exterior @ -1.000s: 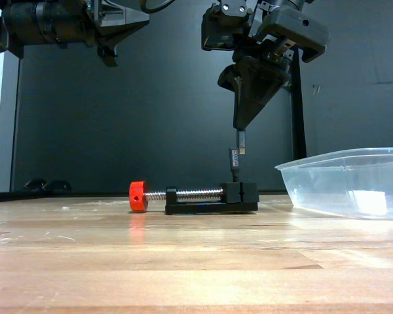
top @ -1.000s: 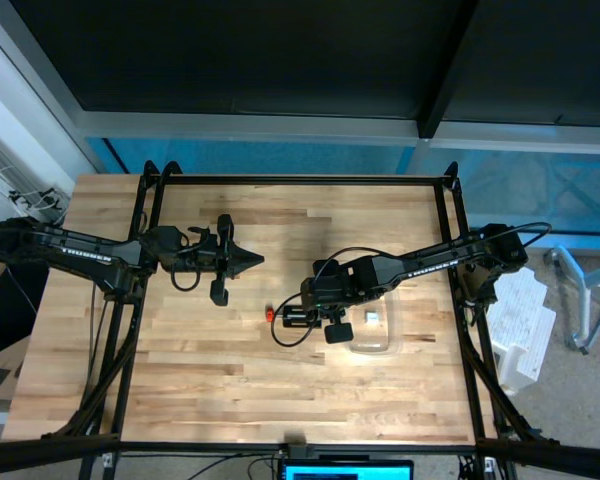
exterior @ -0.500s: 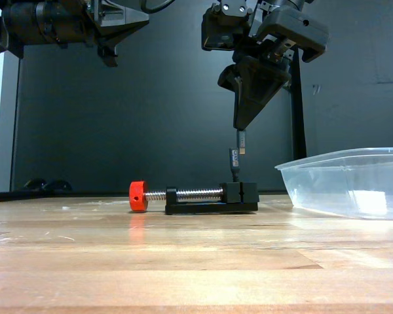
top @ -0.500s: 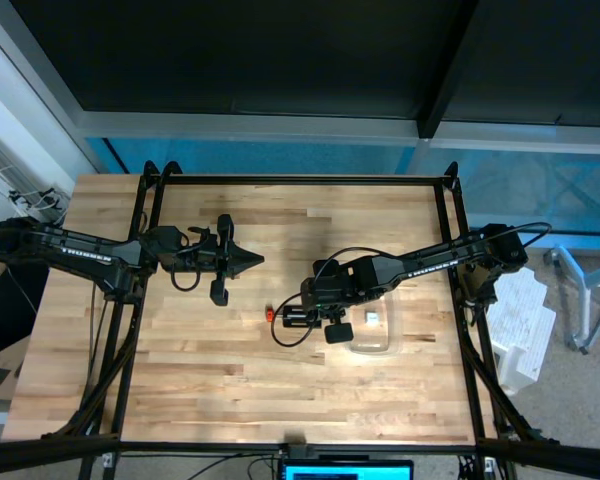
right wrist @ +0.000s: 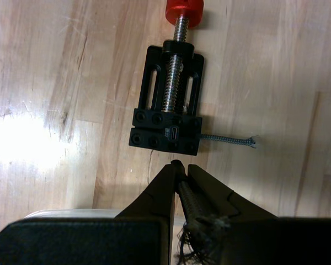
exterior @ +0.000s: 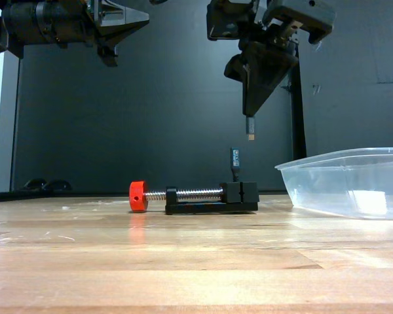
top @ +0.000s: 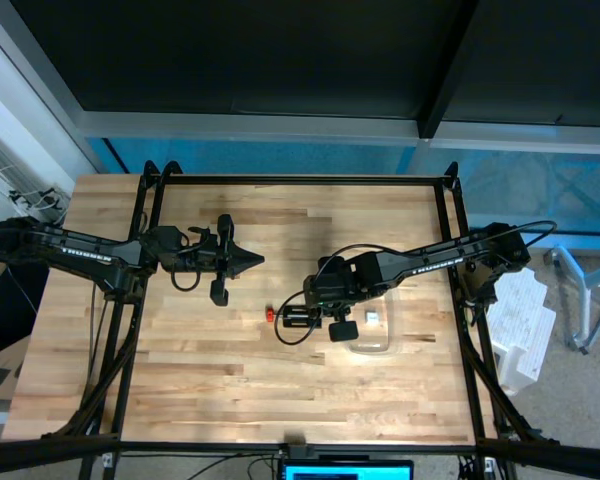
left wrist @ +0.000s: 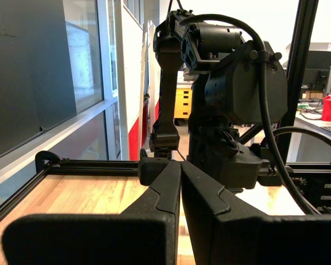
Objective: Pick the usb-c connector and install on the hub
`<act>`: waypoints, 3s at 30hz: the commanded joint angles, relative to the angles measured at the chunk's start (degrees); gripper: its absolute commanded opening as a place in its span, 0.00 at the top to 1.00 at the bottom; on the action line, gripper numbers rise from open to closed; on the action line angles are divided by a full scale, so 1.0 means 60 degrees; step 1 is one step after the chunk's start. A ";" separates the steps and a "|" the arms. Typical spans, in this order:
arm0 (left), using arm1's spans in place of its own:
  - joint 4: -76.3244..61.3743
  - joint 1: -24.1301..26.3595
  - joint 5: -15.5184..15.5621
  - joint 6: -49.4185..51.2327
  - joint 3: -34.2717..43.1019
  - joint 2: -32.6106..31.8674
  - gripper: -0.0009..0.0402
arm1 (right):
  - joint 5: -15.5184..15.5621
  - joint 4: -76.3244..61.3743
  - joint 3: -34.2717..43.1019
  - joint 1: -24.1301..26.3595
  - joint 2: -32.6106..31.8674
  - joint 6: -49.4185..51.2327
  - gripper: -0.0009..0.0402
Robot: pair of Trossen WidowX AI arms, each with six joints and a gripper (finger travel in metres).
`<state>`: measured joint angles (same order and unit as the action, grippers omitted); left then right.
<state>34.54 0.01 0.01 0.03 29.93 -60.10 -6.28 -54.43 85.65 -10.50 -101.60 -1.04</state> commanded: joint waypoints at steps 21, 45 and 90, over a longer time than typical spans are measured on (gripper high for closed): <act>0.0000 -0.0004 0.0000 -0.0004 0.0004 -0.0004 0.98 | -0.0612 0.0084 0.0754 -0.0018 -0.0477 -0.1486 0.98; 0.0000 0.0000 0.0000 -0.0004 0.0004 0.0000 0.98 | -0.0423 0.0193 0.0652 -0.0157 -0.0656 -0.1523 0.98; 0.0000 -0.0004 0.0000 -0.0004 0.0004 -0.0004 0.98 | -0.0459 0.0408 0.0335 -0.0186 -0.0648 -0.1566 0.98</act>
<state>34.54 0.01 0.03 0.01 29.93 -60.10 -8.97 -51.99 87.64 -11.62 -105.51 -10.79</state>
